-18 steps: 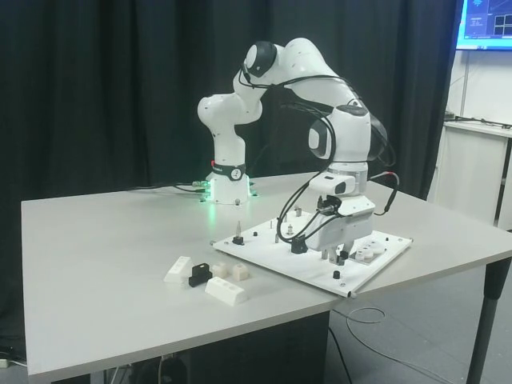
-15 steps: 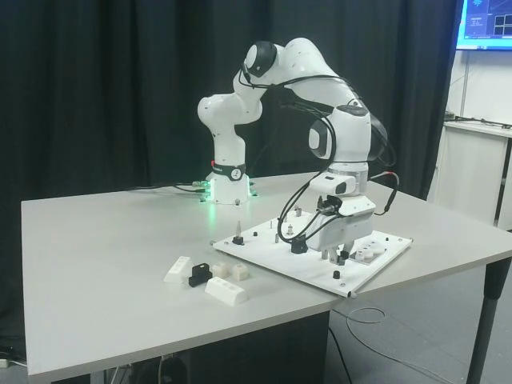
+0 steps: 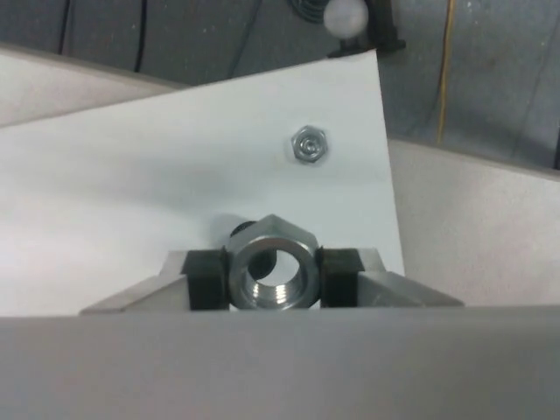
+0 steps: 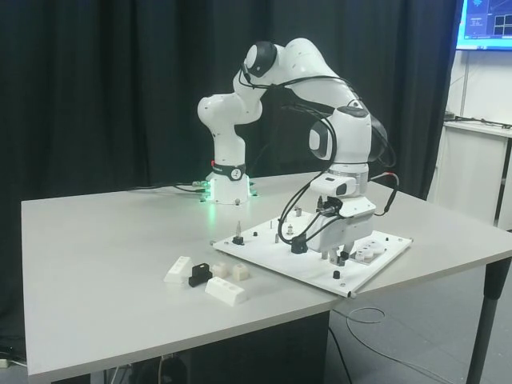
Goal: Place bolt 4.
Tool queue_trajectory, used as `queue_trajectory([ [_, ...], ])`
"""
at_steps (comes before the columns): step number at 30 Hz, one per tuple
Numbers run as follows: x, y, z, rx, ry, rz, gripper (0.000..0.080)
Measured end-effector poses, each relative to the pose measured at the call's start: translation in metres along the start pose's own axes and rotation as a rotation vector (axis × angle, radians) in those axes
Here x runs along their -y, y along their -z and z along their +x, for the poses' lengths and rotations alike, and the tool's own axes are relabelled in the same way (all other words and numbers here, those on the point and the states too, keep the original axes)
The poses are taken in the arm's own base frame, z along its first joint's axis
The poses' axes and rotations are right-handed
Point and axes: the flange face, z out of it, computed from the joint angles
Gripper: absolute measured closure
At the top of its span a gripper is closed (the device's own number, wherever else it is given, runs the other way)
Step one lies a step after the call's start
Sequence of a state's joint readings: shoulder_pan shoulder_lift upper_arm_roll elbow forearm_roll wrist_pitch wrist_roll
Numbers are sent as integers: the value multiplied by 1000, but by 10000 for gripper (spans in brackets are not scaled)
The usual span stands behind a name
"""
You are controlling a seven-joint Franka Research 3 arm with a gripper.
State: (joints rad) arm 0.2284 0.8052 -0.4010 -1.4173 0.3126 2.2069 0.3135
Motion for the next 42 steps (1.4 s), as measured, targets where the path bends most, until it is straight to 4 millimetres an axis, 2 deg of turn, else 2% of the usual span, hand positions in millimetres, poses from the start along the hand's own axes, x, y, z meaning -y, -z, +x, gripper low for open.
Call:
queue_trajectory([
  [29, -2, 0, 0, -1, -17, -5, 580],
  [35, -13, -1, 6, -4, -39, -19, 580],
  [42, -40, -2, 18, -11, -62, -46, 580],
])
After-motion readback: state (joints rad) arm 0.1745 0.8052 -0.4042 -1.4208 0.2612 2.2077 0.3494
